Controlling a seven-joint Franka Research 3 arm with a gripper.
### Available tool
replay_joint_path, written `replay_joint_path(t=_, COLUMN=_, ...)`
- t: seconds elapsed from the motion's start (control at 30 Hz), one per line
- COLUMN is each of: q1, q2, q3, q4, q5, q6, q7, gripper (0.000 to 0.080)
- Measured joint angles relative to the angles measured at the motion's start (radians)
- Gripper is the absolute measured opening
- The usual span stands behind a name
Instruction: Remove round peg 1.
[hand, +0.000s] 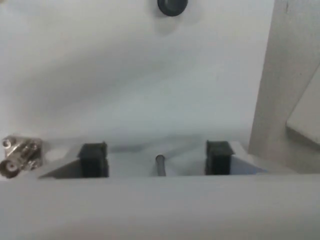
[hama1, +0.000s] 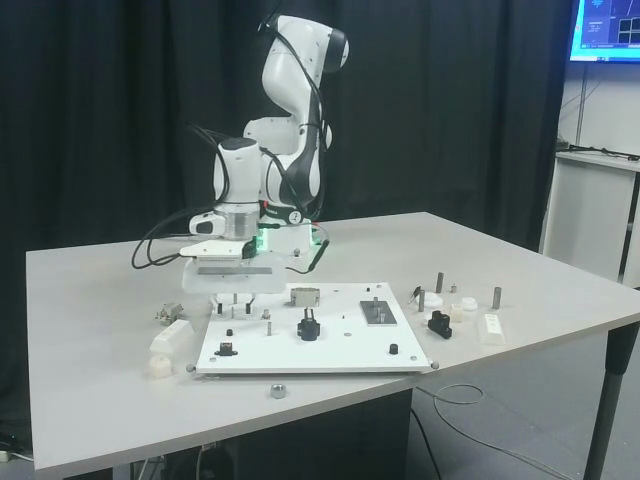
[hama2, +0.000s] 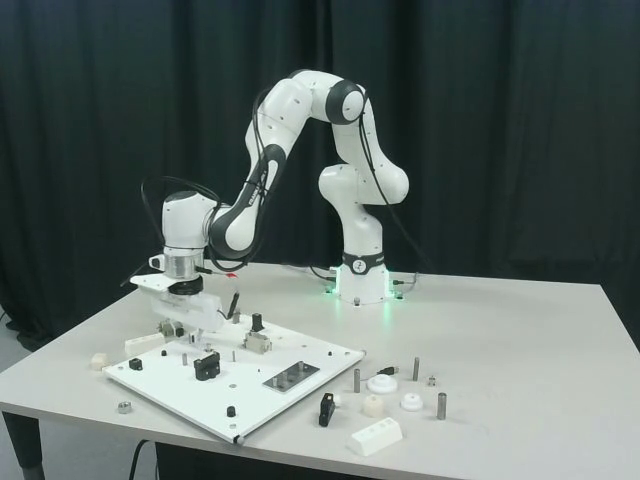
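In the wrist view a thin grey round peg (hand: 160, 165) stands upright on the white board (hand: 150, 90), midway between my two black fingertips (hand: 93, 159). My gripper (hand: 156, 160) is open, with a gap on each side of the peg and no contact visible. From the room views the gripper (hama1: 235, 298) (hama2: 181, 328) hangs low over the left rear part of the white board (hama1: 340, 355) (hama2: 260, 400), pointing straight down. There the hand hides most of the peg.
A metal coaxial connector (hand: 19, 156) sits near one finger and a black round knob (hand: 172, 6) further off. Black clips (hama1: 308, 327), a grey plate (hama1: 377, 312) and a white block (hama1: 171, 340) surround the gripper. Loose pegs (hama1: 438, 282) lie to the board's right.
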Motion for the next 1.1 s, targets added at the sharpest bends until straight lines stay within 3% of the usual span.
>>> replay_joint_path(t=0.1, q1=0.000, q2=0.003, q3=-0.003, q4=0.004, q5=0.000, q6=-0.005, q7=-0.004, gripper=0.0551)
replay_joint_path(t=0.13, q1=0.000, q2=0.004, q3=-0.003, q4=0.005, q5=0.000, q6=-0.006, q7=-0.004, gripper=0.0382)
replay_joint_path(t=0.33, q1=-0.002, q2=0.009, q3=-0.007, q4=0.010, q5=0.000, q6=-0.019, q7=-0.012, gripper=0.0382)
replay_joint_path(t=0.37, q1=-0.002, q2=0.010, q3=-0.007, q4=0.011, q5=0.000, q6=-0.020, q7=-0.014, gripper=0.0202)
replay_joint_path(t=0.4, q1=-0.003, q2=0.010, q3=-0.007, q4=0.011, q5=0.000, q6=-0.021, q7=-0.015, gripper=0.0202)
replay_joint_path(t=0.43, q1=-0.003, q2=0.010, q3=-0.006, q4=0.011, q5=0.000, q6=-0.024, q7=-0.016, gripper=0.0064)
replay_joint_path(t=0.57, q1=-0.003, q2=0.010, q3=-0.005, q4=0.014, q5=0.000, q6=-0.033, q7=-0.018, gripper=0.0064)
replay_joint_path(t=0.6, q1=-0.004, q2=0.011, q3=-0.005, q4=0.015, q5=0.000, q6=-0.034, q7=-0.019, gripper=0.0030)
replay_joint_path(t=1.1, q1=-0.004, q2=0.009, q3=-0.006, q4=0.019, q5=0.000, q6=-0.038, q7=-0.023, gripper=0.0030)
